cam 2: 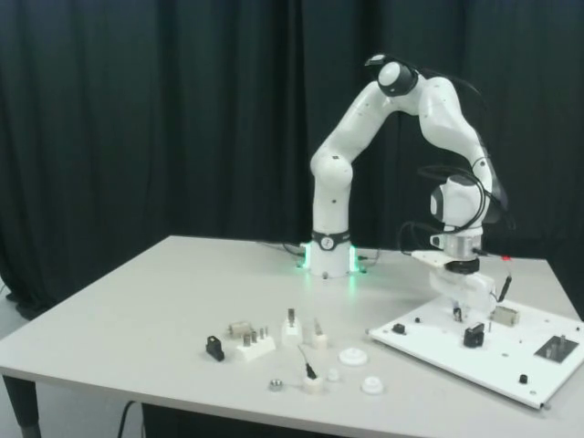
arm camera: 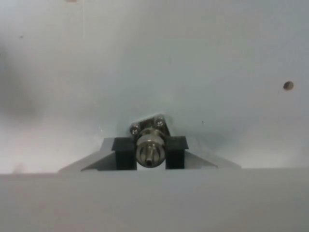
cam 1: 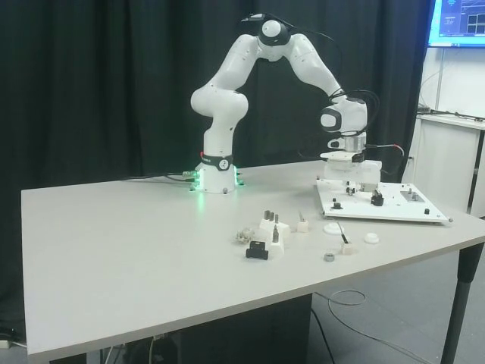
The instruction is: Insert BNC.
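Observation:
In the wrist view a metal BNC connector [arm camera: 149, 151] sits between my two black fingers [arm camera: 124, 154], which press on its sides. My gripper [arm camera: 149, 153] is shut on it. Just behind the connector lies a small metal flange [arm camera: 149, 125] with two screws, set on the white board [arm camera: 217, 58]. In the room views the gripper [cam 1: 350, 176] [cam 2: 459, 301] points straight down, low over the near-arm end of the white board [cam 1: 402, 214] [cam 2: 511, 365]. Whether the connector touches the flange is hidden.
The board carries small black fittings [cam 2: 473, 336] and a metal block [cam 2: 505, 317]. On the grey table in front lie white holders with pins [cam 1: 270, 230] [cam 2: 255, 343], a black part [cam 1: 258, 250] [cam 2: 215, 348], white discs [cam 1: 334, 228] [cam 2: 352, 357] and a metal ring [cam 1: 330, 257].

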Robot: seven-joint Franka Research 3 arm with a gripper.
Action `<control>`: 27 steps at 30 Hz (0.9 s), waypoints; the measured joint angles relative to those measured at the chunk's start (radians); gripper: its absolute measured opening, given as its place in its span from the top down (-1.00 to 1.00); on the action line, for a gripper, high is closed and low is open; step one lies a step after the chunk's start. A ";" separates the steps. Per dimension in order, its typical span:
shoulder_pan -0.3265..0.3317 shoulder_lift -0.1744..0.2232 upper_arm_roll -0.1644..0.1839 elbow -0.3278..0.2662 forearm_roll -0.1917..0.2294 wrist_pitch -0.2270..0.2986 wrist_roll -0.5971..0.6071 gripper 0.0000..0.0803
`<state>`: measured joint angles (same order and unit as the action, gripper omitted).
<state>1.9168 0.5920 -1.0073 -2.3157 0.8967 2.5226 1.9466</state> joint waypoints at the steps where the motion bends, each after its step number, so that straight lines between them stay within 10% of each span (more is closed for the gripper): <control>1: 0.002 0.001 -0.001 0.000 0.000 0.000 0.002 0.69; 17: 0.013 0.011 -0.006 -0.003 0.005 -0.006 0.017 0.69; 18: 0.015 0.012 -0.007 -0.003 0.005 -0.006 0.017 -0.49; 23: 0.023 0.013 -0.017 -0.003 0.005 -0.007 0.017 -0.49; 24: 0.026 0.013 -0.020 -0.003 0.005 -0.007 0.017 -0.90; 27: 0.037 0.013 -0.036 -0.002 0.005 -0.010 0.017 -0.90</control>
